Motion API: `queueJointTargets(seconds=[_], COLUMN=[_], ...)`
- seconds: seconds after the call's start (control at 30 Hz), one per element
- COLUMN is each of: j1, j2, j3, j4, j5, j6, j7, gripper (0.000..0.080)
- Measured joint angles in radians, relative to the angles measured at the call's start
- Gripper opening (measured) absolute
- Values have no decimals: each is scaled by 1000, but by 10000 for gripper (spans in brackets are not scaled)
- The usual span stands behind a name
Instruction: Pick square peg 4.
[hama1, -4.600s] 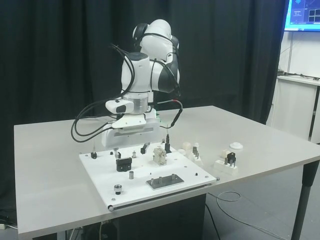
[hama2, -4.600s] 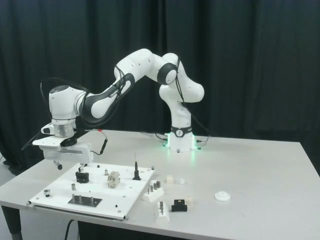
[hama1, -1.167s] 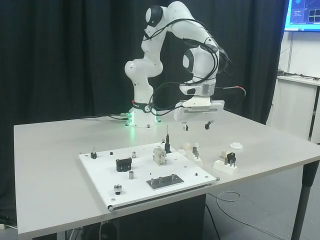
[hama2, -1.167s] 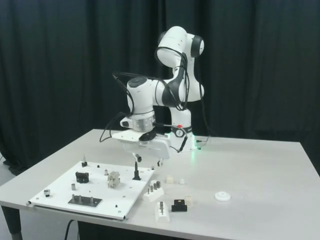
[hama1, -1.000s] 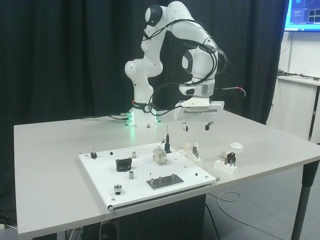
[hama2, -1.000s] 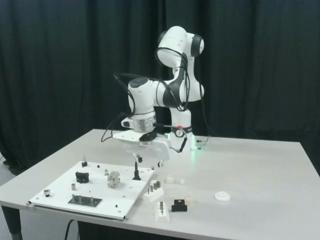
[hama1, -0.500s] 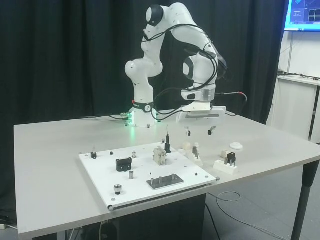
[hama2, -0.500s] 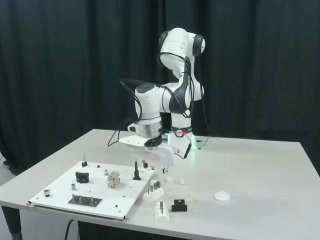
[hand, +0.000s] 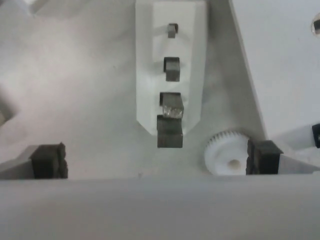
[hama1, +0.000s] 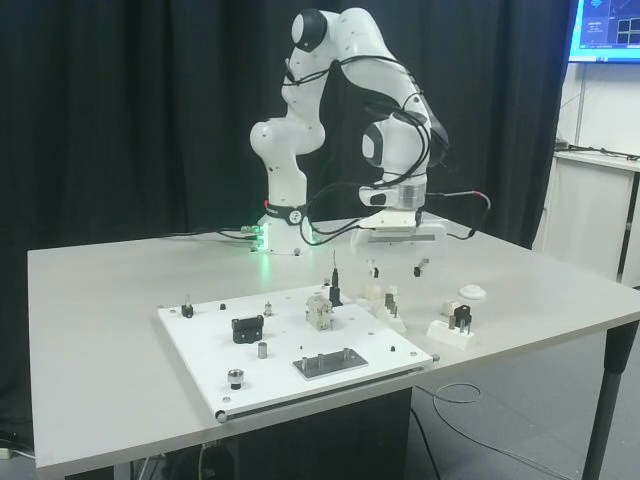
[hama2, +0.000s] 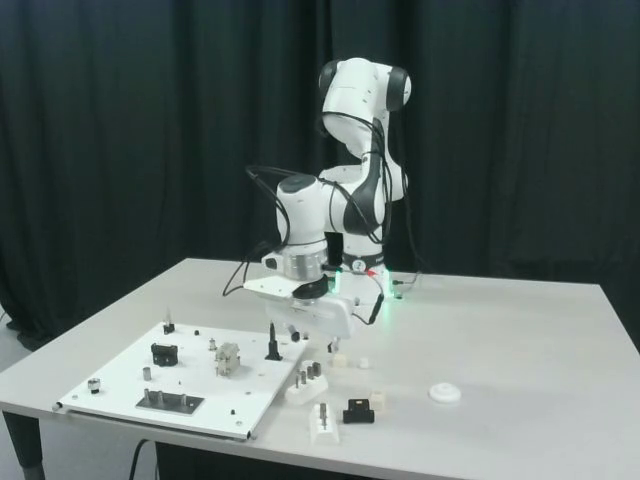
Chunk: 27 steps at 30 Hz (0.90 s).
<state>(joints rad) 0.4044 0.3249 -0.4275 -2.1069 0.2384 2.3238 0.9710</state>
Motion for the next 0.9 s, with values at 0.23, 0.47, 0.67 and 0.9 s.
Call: queueJointTargets(seconds=[0.23,0.47,0.67,0.9], j1=[1,3,16,28], j2=[-23,-39,-43,-43], j3=[7,18,21,21], j4=[-65,-131,-172,-194], j5=[13,32,33,32], j6=[65,164,254,303], j7=[6,8,12,12], gripper=[800,800,800,800])
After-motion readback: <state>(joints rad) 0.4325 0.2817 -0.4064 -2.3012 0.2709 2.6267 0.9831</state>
